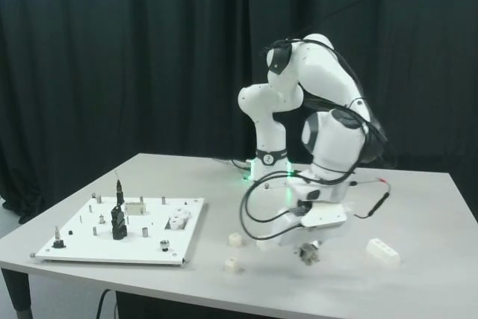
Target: Insert waterproof.
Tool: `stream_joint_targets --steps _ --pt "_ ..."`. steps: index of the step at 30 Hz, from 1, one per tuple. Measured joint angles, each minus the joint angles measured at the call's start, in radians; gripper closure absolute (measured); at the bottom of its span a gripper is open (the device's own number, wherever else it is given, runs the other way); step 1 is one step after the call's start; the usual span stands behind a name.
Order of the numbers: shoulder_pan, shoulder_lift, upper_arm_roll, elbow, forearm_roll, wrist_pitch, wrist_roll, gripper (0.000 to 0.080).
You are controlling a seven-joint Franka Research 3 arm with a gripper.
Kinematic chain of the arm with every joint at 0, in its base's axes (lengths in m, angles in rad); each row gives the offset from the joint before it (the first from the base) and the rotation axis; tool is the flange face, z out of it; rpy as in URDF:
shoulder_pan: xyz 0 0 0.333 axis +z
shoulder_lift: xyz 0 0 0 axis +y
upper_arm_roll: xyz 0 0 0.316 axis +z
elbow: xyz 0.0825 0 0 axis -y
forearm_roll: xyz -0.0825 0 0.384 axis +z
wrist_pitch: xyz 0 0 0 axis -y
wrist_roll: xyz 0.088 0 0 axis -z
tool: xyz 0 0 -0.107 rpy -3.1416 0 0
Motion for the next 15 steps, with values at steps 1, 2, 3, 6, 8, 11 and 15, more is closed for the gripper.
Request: stream_joint_targets --steps 1,2,3,6,8,11,15 --pt "-0.009 0.0 0.0 0.0 -0.002 -0.001 -0.009 0.0491" --pt "-0.018 0.0 0.0 0.0 -0.005 -0.002 -0.017 0.0491" --pt "-0.027 0.0 0.0 0.0 -0.007 -0.003 -0.024 0.0491" --pt "-0.054 0.0 0.001 0.0 -0.014 -0.006 -0.047 0.0491" --pt "-0.072 0.0 0.001 0.0 -0.017 -0.007 -0.065 0.0491" --pt "-0.099 -0.001 0.001 0.0 -0.021 -0.009 -0.096 0.0491" --pt "-0.137 -0.003 0.005 0.0 -0.037 -0.013 -0.132 0.0491"
